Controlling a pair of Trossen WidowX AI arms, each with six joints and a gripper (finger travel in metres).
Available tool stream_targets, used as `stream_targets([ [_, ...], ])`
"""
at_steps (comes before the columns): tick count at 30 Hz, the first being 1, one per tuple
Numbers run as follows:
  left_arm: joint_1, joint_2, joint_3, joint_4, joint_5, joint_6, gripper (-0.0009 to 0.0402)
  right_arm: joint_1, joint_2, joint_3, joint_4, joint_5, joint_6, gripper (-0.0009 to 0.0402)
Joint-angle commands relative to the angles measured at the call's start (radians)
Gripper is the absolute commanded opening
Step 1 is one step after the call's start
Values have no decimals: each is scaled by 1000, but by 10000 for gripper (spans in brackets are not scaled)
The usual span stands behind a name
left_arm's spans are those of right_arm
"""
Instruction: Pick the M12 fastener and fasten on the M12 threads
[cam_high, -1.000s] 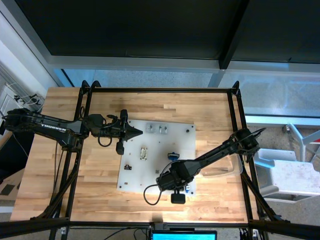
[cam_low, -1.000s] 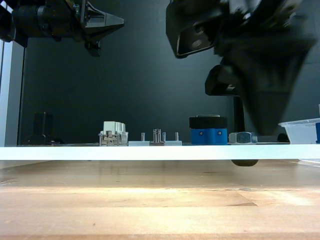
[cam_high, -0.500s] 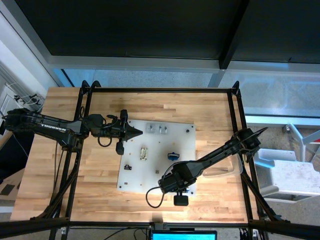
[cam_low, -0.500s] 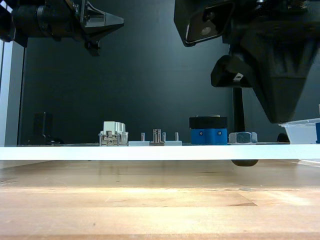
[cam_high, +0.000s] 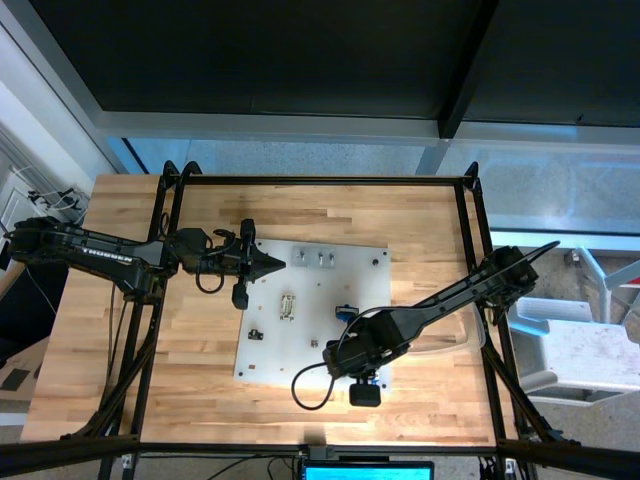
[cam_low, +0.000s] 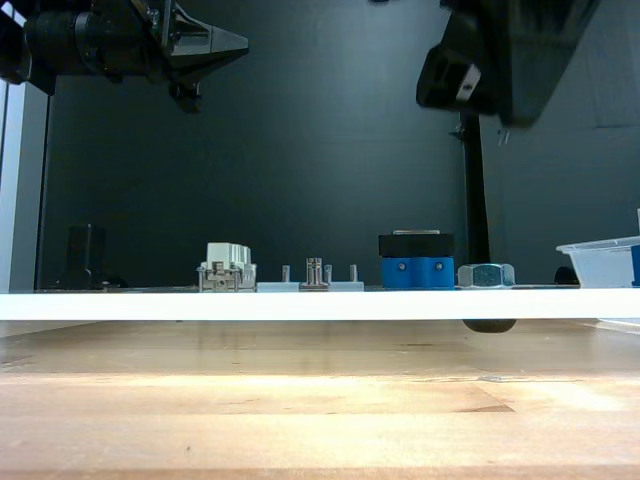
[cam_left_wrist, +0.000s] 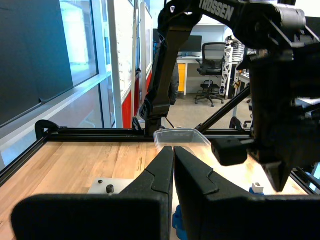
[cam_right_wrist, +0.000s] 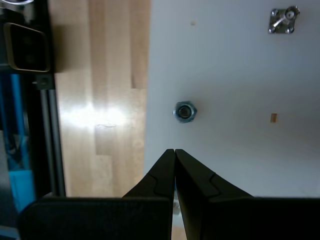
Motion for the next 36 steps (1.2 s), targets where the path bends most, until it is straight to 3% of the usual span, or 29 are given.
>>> stream_targets([
  [1, 0, 0, 0, 0, 0, 0, 0, 0, -25, 0, -1, 0, -1, 0],
  [36, 0, 0, 0, 0, 0, 0, 0, 0, -47, 0, -1, -2, -2, 0],
])
